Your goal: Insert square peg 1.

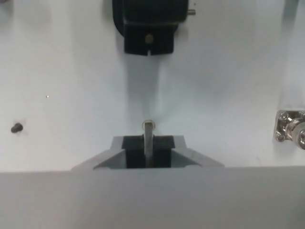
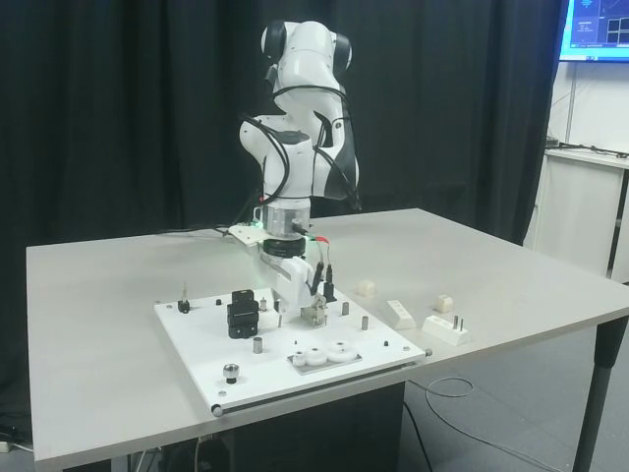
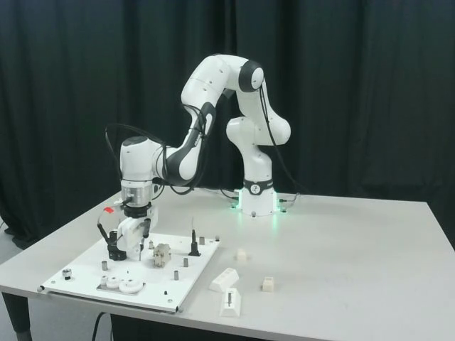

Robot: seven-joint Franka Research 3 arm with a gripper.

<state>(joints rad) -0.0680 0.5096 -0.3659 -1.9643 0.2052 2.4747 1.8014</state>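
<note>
The fingers (image 1: 148, 160) pinch square peg 1 (image 1: 148, 143) upright just above the white board (image 2: 197, 339) on the bench; judged best: keep it vertical, square it with its hole, then descend slowly.

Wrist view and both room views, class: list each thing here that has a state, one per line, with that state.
hand: shut on the peg, low over the board.
peg: held upright, tip showing.
white board: flat on the table.
black block: standing on the board.
</note>
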